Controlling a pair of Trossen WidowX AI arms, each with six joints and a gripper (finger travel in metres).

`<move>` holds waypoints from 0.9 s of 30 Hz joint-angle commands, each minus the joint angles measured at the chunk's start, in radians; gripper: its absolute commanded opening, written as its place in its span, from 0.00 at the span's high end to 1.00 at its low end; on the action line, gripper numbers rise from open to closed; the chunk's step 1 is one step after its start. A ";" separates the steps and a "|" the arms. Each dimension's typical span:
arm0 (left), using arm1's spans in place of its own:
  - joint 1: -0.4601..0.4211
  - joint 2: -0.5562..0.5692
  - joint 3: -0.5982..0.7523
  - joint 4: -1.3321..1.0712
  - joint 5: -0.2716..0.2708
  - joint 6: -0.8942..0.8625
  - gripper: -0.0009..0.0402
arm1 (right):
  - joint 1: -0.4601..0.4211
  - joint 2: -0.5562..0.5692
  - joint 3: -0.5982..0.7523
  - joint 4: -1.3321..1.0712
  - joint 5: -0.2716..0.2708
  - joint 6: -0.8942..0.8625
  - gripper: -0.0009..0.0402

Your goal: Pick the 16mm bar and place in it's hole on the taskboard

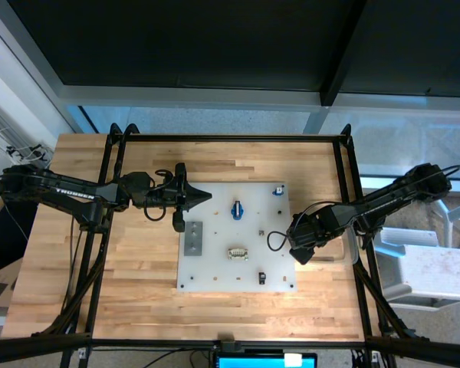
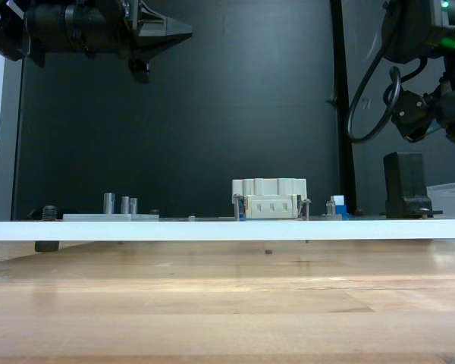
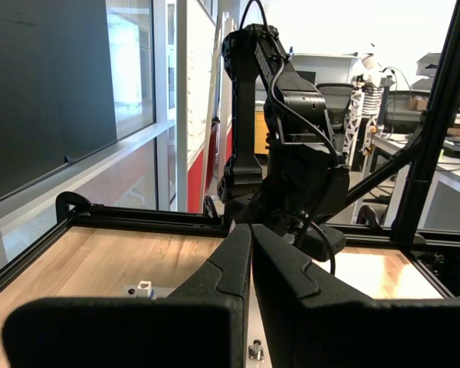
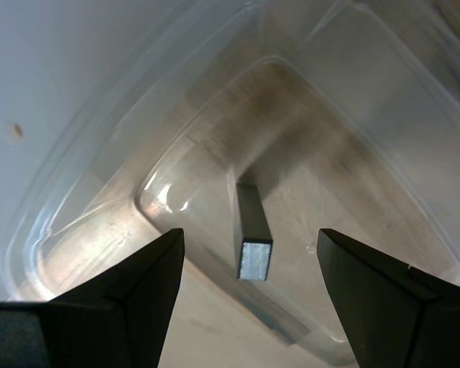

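Note:
The 16mm bar [image 4: 255, 259] is a short grey square-section bar. It lies free in a clear plastic tray [image 4: 100, 222], one end face toward the right wrist camera. My right gripper [image 4: 249, 231] hangs open over it, a finger on each side, neither touching. In the high view this gripper [image 1: 300, 250] is just off the right edge of the white taskboard [image 1: 215, 268]. My left gripper [image 1: 205, 196] is shut on nothing and hovers high over the board's back left part, fingertips [image 3: 251, 253] pressed together.
On the board stand a grey block with metal pegs [image 1: 193, 238], a beige connector [image 1: 238, 253], a blue part [image 1: 237, 208] and small black fittings. A black frame [image 1: 230, 139] rings the wooden table. The tray [image 2: 451, 199] sits at the board's right.

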 commanded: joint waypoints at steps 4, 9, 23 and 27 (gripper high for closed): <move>0.000 0.000 0.000 0.000 0.000 0.000 0.98 | -0.003 0.011 -0.012 0.028 0.001 -0.001 0.48; 0.000 0.000 0.000 0.000 0.000 0.000 0.98 | -0.003 0.011 -0.012 0.027 0.001 -0.002 0.61; 0.000 0.000 0.000 0.000 0.000 0.000 0.98 | -0.005 0.011 -0.012 0.027 0.001 -0.009 0.97; 0.000 0.000 0.000 0.000 0.000 0.000 0.98 | -0.006 0.008 -0.004 0.023 0.000 -0.017 0.96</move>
